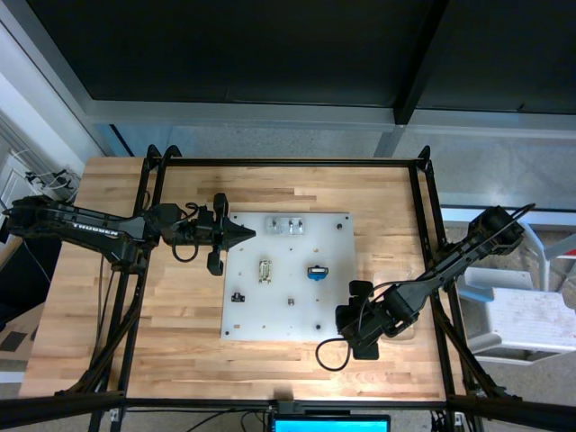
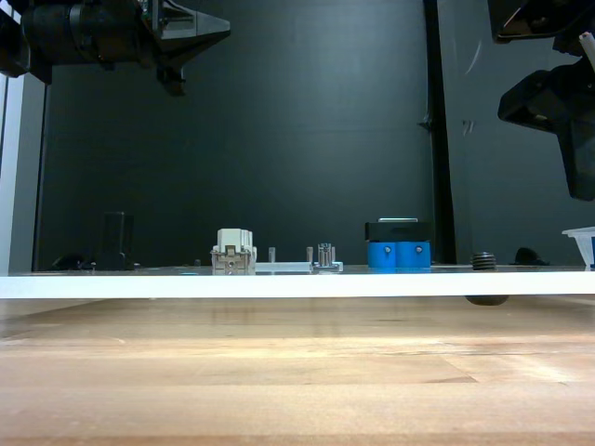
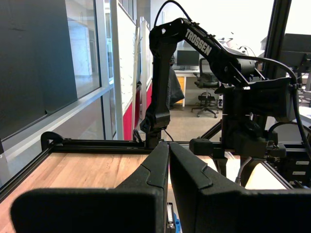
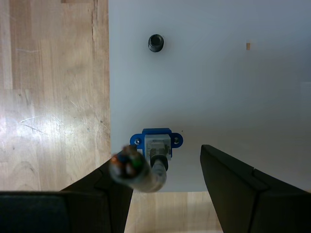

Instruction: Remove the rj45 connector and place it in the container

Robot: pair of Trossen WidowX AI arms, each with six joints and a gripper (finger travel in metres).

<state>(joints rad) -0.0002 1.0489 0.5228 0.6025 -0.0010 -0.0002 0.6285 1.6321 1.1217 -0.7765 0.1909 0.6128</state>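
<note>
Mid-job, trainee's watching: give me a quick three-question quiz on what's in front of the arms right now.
1. True or false: the rj45 connector is already out of its blue mount.
2. The right gripper, raised over the white board's near right corner, above the connector, is: A) open, B) shut on the connector, C) shut on nothing.
3. Which gripper hangs shut over the board's left edge?
Key: 1 false, it sits plugged in the mount. 2 A. 3 The left gripper.
</note>
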